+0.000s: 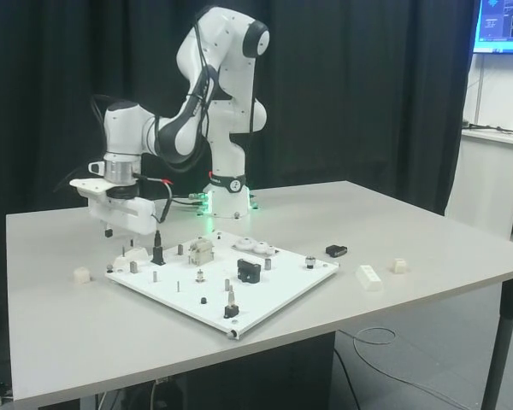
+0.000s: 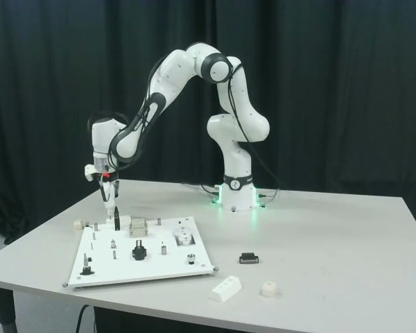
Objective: Pick square peg 1.
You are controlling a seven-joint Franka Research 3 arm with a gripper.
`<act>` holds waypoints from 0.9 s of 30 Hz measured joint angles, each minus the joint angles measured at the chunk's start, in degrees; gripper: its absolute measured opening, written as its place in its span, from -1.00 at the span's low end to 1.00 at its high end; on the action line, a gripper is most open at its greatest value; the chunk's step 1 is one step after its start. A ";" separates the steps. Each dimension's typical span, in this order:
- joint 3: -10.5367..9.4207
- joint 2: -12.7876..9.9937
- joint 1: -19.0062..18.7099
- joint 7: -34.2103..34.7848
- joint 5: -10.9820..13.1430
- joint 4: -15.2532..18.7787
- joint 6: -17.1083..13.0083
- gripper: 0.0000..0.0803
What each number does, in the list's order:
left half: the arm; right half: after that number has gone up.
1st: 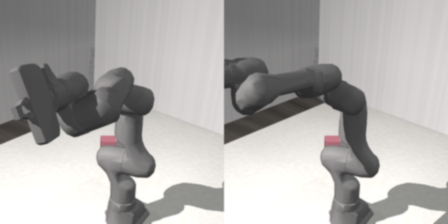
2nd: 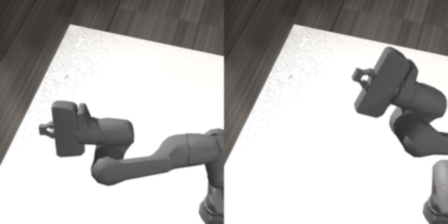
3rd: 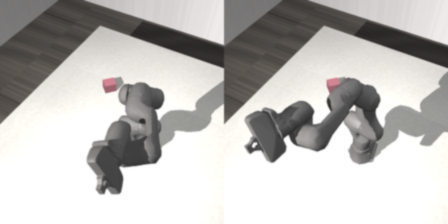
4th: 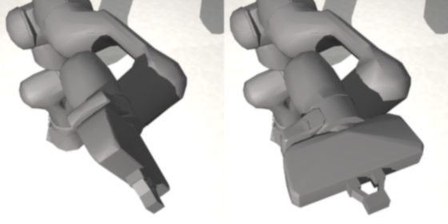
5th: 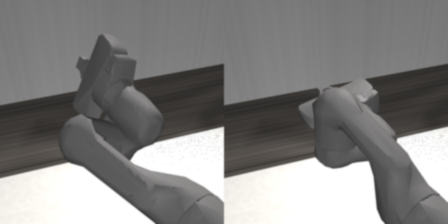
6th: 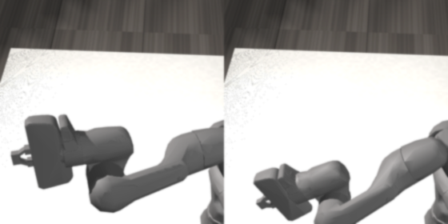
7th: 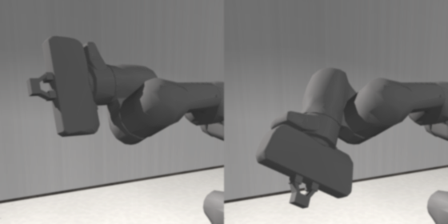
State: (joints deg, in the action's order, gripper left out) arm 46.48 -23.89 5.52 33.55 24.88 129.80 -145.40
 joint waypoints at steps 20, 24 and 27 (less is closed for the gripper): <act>-0.63 -4.05 0.32 -4.95 6.15 0.40 -3.92 0.99; -0.63 -4.09 0.45 -6.66 6.56 0.40 -3.92 0.35; -0.63 -4.09 0.52 -7.76 7.00 0.40 -3.86 0.35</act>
State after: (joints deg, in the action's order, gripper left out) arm 45.86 -27.98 6.04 25.79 31.88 130.20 -149.26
